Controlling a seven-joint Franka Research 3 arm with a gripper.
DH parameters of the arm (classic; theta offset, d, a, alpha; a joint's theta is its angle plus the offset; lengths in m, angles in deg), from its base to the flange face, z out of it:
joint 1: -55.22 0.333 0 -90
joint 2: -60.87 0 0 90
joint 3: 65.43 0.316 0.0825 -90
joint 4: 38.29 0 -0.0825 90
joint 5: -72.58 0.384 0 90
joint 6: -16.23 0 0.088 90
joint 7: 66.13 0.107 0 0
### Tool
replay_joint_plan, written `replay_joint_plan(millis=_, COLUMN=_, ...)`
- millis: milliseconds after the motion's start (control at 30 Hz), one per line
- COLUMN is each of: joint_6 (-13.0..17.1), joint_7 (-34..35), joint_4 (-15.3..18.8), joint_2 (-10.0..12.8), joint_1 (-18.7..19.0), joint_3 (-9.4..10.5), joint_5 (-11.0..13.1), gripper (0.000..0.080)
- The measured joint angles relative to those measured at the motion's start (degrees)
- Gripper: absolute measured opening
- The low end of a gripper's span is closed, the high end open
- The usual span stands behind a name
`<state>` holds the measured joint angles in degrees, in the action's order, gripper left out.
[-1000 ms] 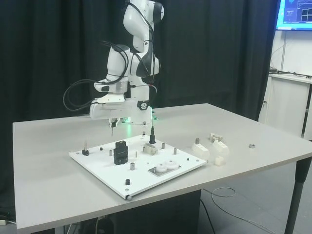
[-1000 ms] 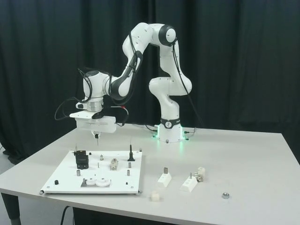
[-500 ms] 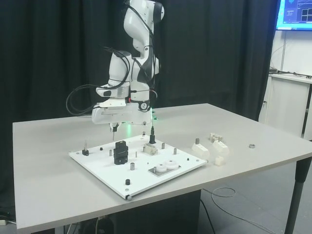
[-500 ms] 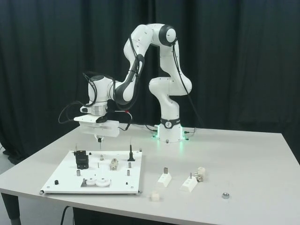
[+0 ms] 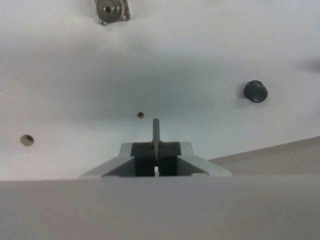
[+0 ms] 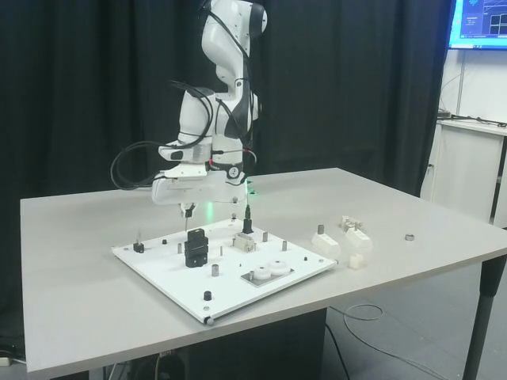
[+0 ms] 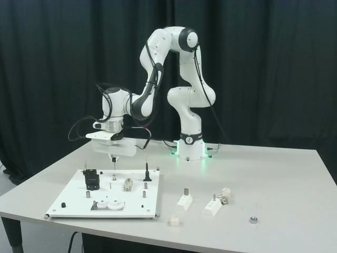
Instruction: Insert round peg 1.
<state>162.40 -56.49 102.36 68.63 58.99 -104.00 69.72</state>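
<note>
1. In the wrist view the gripper [image 5: 156, 162] is clenched on the round peg [image 5: 155, 136], a thin grey pin that juts down from between the fingertips. Its free tip sits just beside a small hole [image 5: 140, 115] in the white board [image 5: 210, 55], near it but not over it.
2. I judge the step in hand to be the last alignment before insertion. The tip should be brought squarely over the hole and the peg kept upright. The descent should be slow, so that a tip landing on the rim can be corrected rather than forced.
3. A second, similar hole [image 5: 27, 140] lies further off along the board, so it is worth confirming which one is the target. I cannot tell from these views.
4. From the first room view the peg hangs over the board's far side, apart from the surface. The black block [image 6: 195, 246] stands just nearer the camera than the gripper's fingers. I judge it the likeliest thing to be brushed if the hand drifts sideways.
5. A black knob [image 5: 255, 91] and a metal flanged fitting [image 5: 112, 9] sit on the board well apart from the peg.
6. Toward the table's right edge lie several white blocks [image 6: 349, 244] and a small metal nut [image 6: 409, 236], clear of the work.
</note>
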Motion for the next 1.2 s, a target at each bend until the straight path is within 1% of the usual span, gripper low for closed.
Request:
replay_joint_plan(millis=233, joint_6=1.05, joint_7=0.00, joint_4=0.62, joint_2=0.41, joint_1=0.00, joint_3=0.04, joint_5=0.18, gripper=0.0012)
replay_joint_plan(millis=567, joint_6=2.49, joint_7=-0.02, joint_4=1.04, joint_2=1.61, joint_1=0.00, joint_3=0.09, joint_5=0.41, gripper=0.0012)
replay_joint_plan(millis=733, joint_6=3.35, joint_7=-0.34, joint_4=1.32, joint_2=2.23, joint_1=0.00, joint_3=0.35, joint_5=1.14, gripper=0.0012)
replay_joint_plan(millis=1067, joint_6=3.70, joint_7=-0.70, joint_4=1.32, joint_2=2.46, joint_1=0.00, joint_3=0.60, joint_5=2.35, gripper=0.0012)
replay_joint_plan(millis=1200, joint_6=3.70, joint_7=-0.71, joint_4=1.32, joint_2=2.44, joint_1=0.00, joint_3=0.60, joint_5=2.44, gripper=0.0012)
